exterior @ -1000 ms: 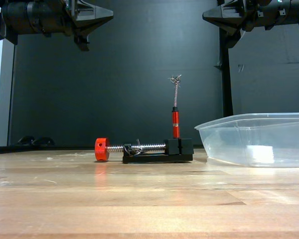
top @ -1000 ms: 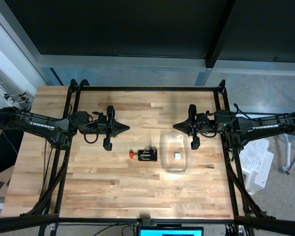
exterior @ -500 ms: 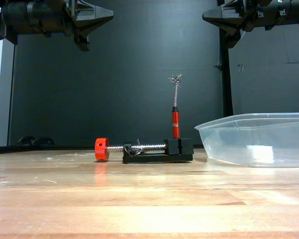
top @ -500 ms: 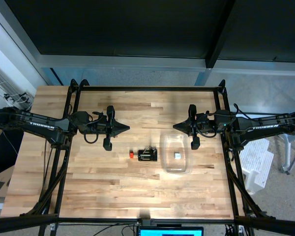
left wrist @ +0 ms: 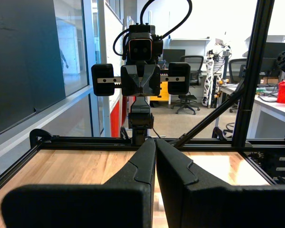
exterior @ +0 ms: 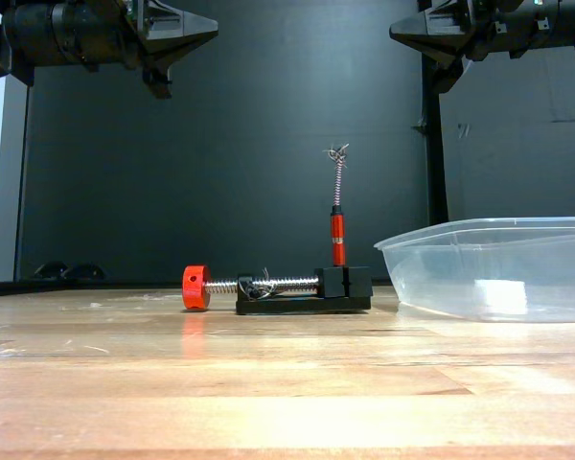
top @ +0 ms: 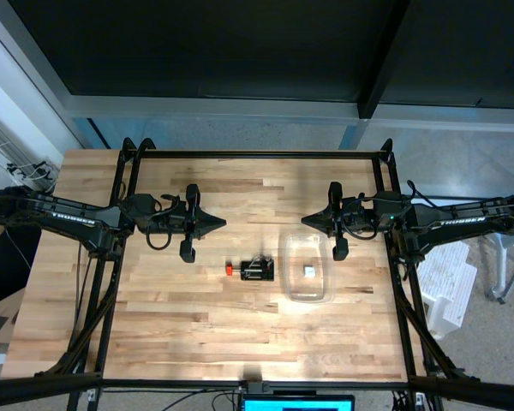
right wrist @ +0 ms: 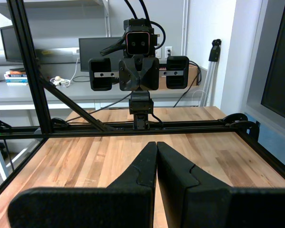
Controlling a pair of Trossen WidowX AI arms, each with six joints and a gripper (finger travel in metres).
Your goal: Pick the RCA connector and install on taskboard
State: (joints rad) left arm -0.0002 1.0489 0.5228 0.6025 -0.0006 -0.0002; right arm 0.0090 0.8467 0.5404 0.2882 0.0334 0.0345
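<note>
Left claw [top: 221, 223], right claw [top: 306, 221]: closed, aloft, facing inward

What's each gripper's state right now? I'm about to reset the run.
Left gripper: shut, empty, high above the table's left side.
Right gripper: shut, empty, high above the right side.

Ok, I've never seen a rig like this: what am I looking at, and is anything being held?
A left arm and right arm reach inward over a wooden table. The left pincer and right pincer hang high above it, both shut and empty. One picture looks down from above, one level along the tabletop, and two come from cameras on the arms, each facing the other arm. On the table lie the black taskboard with a red knob and, beside it, a clear tray holding a white piece. I cannot make out the connector.
</note>
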